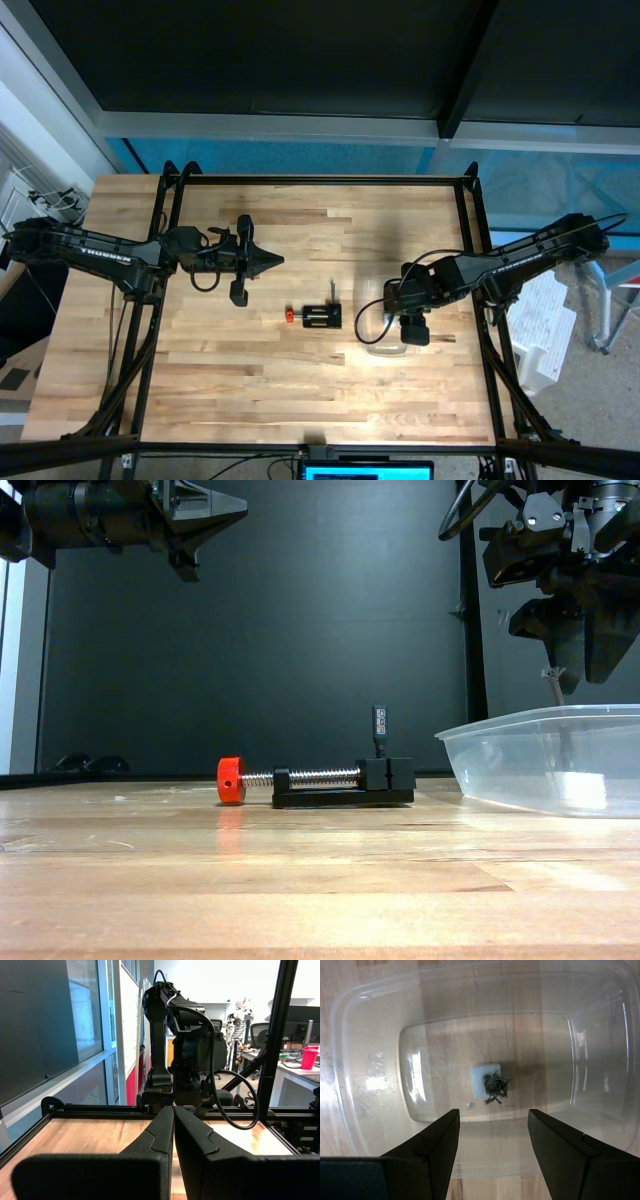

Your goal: Pick the usb-c connector and install on the hub

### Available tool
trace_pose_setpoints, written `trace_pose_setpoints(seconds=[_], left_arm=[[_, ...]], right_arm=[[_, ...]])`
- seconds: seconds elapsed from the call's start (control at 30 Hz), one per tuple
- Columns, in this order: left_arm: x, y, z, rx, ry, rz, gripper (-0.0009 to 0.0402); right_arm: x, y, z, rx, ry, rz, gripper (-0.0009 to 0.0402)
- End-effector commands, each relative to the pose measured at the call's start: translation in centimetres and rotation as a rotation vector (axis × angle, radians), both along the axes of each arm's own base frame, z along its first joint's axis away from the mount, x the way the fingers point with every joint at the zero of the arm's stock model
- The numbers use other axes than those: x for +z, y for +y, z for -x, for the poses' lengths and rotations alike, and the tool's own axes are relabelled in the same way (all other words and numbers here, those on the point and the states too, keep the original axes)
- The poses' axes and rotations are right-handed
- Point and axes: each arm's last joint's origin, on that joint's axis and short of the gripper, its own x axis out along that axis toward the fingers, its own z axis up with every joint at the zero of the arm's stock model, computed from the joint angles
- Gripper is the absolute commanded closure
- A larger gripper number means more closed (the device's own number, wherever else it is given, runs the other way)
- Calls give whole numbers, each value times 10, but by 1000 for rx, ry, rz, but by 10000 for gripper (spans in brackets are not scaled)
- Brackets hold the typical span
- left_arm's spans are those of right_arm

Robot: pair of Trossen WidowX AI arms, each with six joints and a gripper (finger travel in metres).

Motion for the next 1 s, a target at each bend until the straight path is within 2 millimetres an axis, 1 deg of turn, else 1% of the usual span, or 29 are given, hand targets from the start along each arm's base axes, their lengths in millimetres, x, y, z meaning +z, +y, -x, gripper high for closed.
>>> trace_pose_setpoints(seconds=[0.03,0.23,0.53,0.6,0.8,1.0], left_arm=[[0,0,0,0,0,0,393],[0,0,0,0,0,0,393],[0,0,0,0,0,0,393],[0,0,0,0,0,0,393],[0,0,0,0,0,0,393],[0,0,0,0,0,0,393]], right_arm=[[-6,1,-4,1,21,6,203],[-19,5,-14,6,41,13,203],[-31,7,-21,7,60,22,204],[-35,7,-23,2,68,46,206],[-45,8,-26,2,68,46,214],[-48,8,-25,6,69,43,227]])
